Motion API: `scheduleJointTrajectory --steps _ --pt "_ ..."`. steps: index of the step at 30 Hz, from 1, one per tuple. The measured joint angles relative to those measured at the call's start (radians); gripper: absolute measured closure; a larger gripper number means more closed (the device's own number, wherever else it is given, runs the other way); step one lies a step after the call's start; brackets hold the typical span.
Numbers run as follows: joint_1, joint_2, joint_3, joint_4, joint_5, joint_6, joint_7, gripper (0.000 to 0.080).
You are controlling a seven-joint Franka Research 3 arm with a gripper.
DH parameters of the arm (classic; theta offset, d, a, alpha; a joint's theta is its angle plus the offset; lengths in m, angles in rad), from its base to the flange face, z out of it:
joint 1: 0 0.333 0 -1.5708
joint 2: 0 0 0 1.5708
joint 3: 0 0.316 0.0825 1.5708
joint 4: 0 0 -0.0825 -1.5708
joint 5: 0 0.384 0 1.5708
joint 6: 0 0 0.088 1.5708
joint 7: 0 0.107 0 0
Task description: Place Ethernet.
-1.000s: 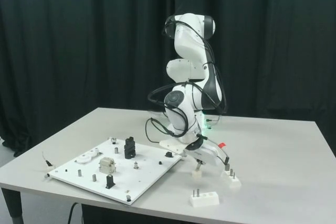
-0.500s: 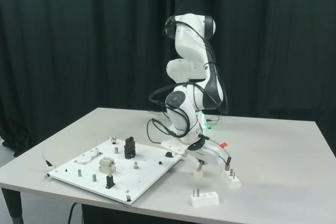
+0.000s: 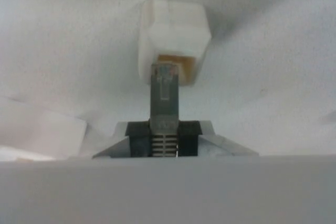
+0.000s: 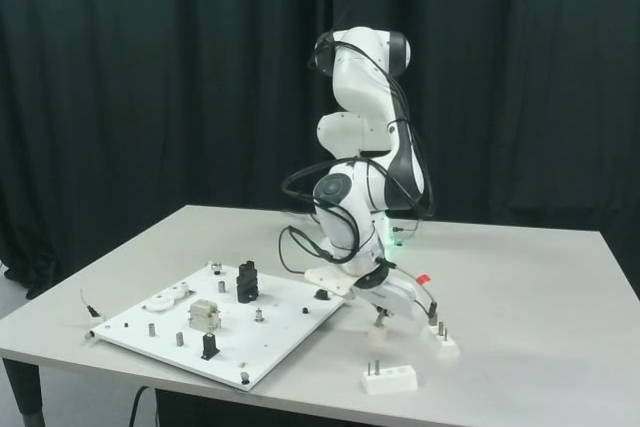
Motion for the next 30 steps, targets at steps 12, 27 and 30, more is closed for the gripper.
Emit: scheduleJointTrajectory --steps 12,27,30 --pt "-0.003 0.006 -0.004 0.011 0.0 -0.004 0.0 0.0702" --pt "-0.004 0.007 -0.011 0.012 0.0 -0.016 0.0 0.0702" --pt "-0.005 0.007 -0.011 0.012 0.0 -0.017 0.0 0.0702"
